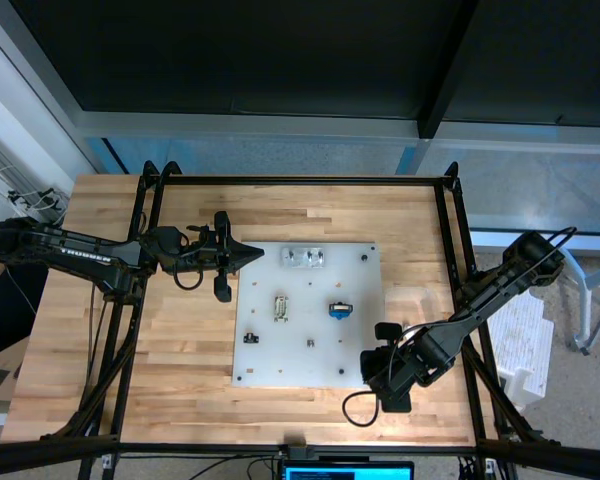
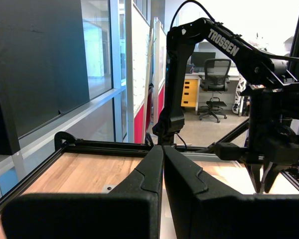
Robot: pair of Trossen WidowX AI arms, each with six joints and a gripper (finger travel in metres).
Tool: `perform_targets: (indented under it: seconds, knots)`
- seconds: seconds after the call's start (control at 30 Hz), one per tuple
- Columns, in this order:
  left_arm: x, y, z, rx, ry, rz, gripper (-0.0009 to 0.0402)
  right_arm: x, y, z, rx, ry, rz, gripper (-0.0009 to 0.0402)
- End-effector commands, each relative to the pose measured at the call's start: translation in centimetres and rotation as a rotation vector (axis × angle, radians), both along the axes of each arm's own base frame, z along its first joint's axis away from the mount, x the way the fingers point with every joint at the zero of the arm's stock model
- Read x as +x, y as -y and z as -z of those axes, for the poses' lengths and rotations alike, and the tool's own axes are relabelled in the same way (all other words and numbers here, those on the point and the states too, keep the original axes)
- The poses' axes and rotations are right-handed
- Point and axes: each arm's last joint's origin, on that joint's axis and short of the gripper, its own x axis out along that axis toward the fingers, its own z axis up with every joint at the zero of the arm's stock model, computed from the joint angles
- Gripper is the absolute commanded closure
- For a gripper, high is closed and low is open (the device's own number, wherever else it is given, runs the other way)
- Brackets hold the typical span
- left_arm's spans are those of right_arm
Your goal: Pick the RJ45 connector and install on taskboard
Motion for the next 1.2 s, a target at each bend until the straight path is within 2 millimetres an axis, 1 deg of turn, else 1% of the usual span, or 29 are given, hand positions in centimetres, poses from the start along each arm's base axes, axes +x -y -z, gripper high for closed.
perform_targets:
  seconds: [0.03,0.3,0.47,0.8,1.2]
  knots:
    - [0.0,0.0,0.0,0.0,0.0,0.0,0.0393,0.1,0.0,-0.7,-0.002,0.017,0.003,0.0277]
    - [0.0,0.0,0.0,0.0,0.0,0.0,0.0393,-0.2,0.2,-1.9,0.009,0.029,0.004,0.0223]
    - [0.0,0.0,0.0,0.0,0.0,0.0,0.0393,-0.7,0.6,-3.2,0.004,0.023,0.004,0.0204]
    - [0.0,0.0,0.0,0.0,0.0,0.0,0.0393,-1.3,1.2,-5.6,0.002,0.021,0.004,0.0199]
    - [0.0,0.0,0.0,0.0,0.0,0.0,0.0393,-1.5,1.3,-6.0,0.008,0.028,0.004,0.0199]
